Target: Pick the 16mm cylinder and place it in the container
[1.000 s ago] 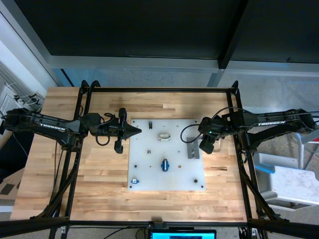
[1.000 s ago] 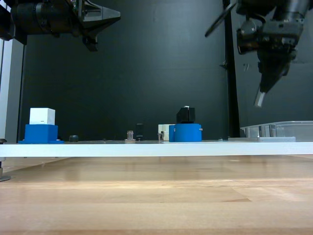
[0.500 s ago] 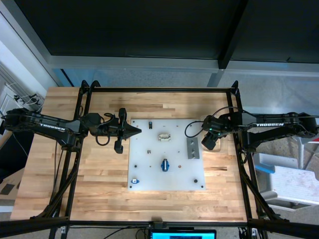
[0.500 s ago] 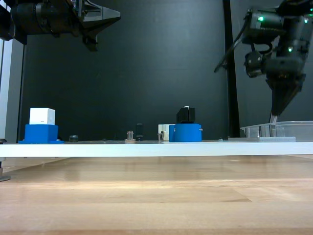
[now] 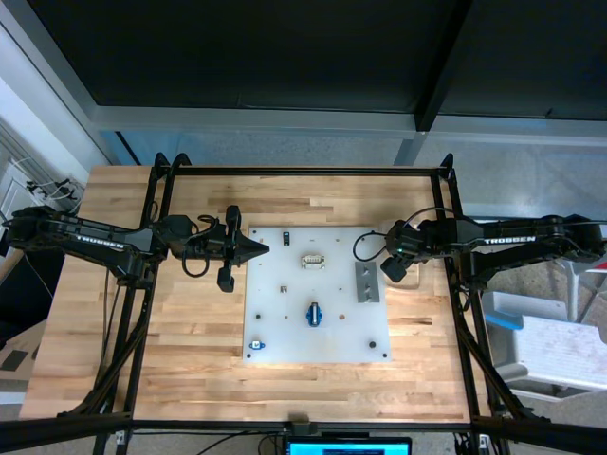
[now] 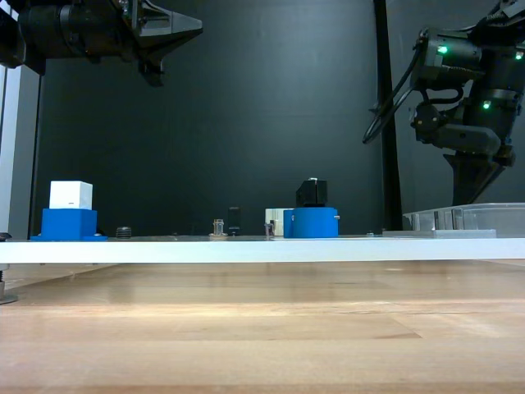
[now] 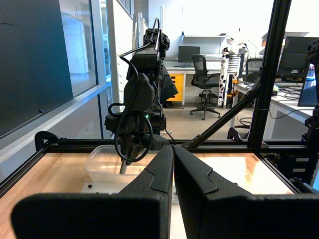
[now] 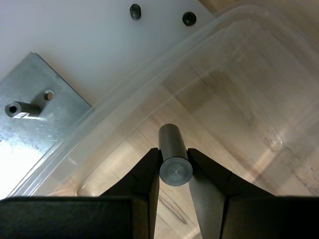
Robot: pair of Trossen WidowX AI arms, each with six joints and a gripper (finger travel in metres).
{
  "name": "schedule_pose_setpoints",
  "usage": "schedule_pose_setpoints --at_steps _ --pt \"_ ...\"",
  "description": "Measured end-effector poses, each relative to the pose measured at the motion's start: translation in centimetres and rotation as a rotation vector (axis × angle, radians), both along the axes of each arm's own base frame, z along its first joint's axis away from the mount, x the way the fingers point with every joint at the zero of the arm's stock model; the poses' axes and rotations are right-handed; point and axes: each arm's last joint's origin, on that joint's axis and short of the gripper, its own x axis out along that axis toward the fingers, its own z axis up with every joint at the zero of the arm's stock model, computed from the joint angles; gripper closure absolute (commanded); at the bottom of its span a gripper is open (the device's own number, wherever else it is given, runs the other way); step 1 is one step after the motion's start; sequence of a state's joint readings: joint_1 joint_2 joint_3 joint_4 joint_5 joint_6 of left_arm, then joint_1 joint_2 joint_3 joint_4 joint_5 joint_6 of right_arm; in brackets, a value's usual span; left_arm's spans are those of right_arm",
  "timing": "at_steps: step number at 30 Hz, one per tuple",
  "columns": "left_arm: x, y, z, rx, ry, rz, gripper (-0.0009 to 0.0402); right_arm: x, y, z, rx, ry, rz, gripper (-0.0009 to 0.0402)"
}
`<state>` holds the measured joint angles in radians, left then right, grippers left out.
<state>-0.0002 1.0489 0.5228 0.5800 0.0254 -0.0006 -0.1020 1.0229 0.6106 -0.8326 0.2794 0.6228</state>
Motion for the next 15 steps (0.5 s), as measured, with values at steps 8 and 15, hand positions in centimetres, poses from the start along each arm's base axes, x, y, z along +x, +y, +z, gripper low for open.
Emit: schedule_pose_setpoints --at_steps 8,15 --pt "0.0 0.0 0.0 0.000 0.000 0.000 0.0393 0.6 0.0 -0.5 -0.043 0.013 -0.004 0.0314" --pt "0.0 0.0 0.0 0.000 0.000 0.000 0.0393 1.2 0.2 -1.0 -0.041 0.027 0.013 0.0256"
